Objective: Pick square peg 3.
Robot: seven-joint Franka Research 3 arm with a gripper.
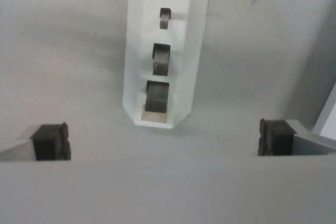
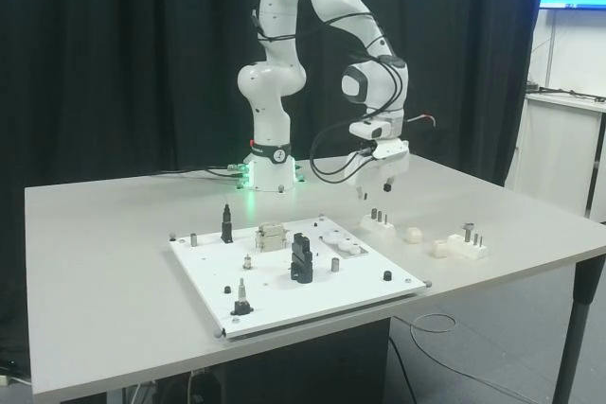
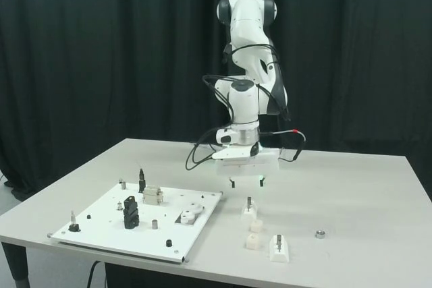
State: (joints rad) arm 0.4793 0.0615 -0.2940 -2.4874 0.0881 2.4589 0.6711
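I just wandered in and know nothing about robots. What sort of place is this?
Probably a robotics lab: a white robot arm bolted to a grey table, a white board of test parts, and black curtains behind.

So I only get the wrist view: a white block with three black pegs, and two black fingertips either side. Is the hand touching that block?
Observer: No. In the first room view the gripper hangs in the air above the peg holder, apart from it.
Operator: Is anything else on the table?
Observer: Yes. A white board carrying small parts lies beside the holder, towards the table's front edge.
Operator: Any more pegs around?
Observer: A second holder with upright pegs stands further along the table, past a small white block.
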